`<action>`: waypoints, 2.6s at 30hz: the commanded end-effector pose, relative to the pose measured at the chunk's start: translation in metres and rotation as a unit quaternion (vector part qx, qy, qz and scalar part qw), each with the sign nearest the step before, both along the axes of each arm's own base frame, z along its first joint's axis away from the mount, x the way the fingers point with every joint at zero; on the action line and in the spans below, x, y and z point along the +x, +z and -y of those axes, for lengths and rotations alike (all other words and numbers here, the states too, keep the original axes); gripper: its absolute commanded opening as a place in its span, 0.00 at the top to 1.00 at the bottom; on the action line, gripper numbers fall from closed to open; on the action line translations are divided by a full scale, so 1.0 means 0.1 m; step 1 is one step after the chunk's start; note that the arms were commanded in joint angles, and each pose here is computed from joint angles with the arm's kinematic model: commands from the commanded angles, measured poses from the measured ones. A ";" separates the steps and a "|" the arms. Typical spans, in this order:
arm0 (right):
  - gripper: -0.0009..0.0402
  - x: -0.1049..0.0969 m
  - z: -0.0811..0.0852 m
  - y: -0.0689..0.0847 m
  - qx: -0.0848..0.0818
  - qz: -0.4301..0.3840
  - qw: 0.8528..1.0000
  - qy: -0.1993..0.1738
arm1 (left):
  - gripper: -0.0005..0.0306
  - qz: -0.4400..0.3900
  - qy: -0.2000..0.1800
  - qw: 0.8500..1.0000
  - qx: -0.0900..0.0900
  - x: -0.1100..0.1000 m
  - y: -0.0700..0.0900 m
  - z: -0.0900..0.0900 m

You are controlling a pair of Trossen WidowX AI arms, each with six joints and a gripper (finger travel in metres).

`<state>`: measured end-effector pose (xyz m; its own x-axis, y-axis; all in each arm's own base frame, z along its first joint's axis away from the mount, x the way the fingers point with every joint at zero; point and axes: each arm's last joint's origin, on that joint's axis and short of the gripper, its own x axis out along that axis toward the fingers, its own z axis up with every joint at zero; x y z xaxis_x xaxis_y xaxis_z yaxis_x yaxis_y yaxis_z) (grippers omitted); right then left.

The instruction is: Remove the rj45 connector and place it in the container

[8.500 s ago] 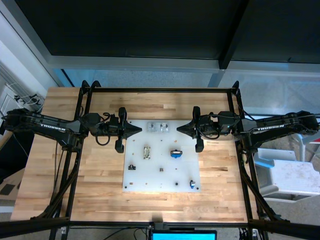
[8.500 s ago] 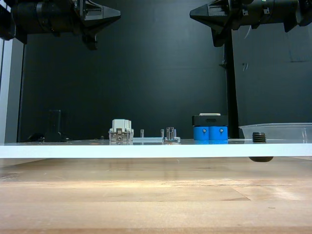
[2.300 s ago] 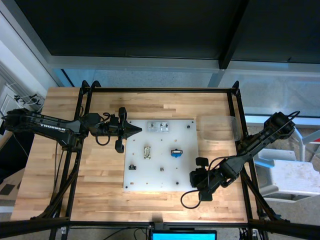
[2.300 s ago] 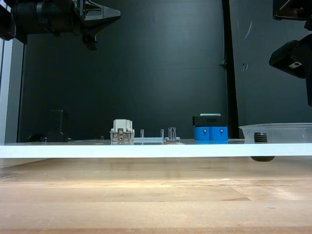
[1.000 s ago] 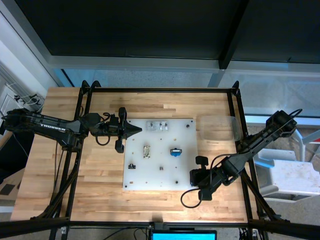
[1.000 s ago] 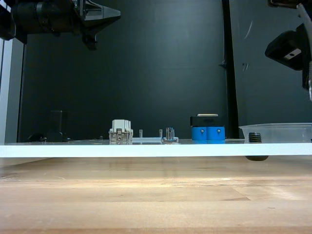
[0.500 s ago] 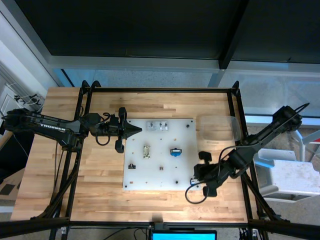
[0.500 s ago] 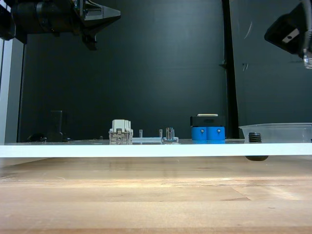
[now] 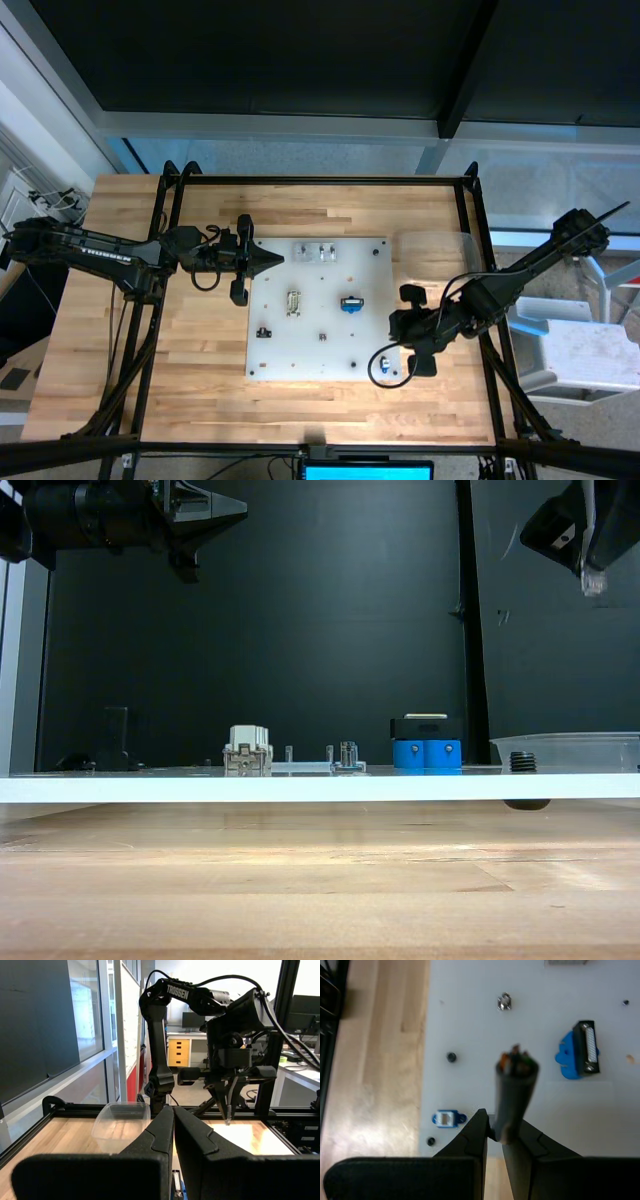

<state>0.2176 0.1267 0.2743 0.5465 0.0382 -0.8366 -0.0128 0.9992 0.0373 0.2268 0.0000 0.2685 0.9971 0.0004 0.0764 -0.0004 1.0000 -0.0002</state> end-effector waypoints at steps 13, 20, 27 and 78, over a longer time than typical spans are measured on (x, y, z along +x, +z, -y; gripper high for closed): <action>0.98 -0.04 0.88 -0.06 -0.002 -0.031 0.996 -0.081 | 0.98 0.000 0.000 1.000 0.000 0.00 0.00 0.00; 0.98 -0.15 1.29 -0.07 -0.022 -0.063 0.989 -0.129 | 0.98 0.000 0.000 1.000 0.000 0.00 0.00 0.00; 0.98 -0.32 1.59 -0.14 -0.030 -0.081 0.979 -0.183 | 0.98 0.000 0.000 1.000 0.000 0.00 0.00 0.00; 0.43 -0.82 1.96 -0.39 -0.037 -0.217 0.924 -0.312 | 0.98 0.000 0.000 1.000 0.000 0.00 0.00 0.00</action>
<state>0.1353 -0.0696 0.2355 0.0539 -0.2382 -0.9697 0.5671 0.8066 -0.1666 0.2268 0.0000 0.2685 0.9971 0.0004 0.0760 -0.0003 1.0000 -0.0006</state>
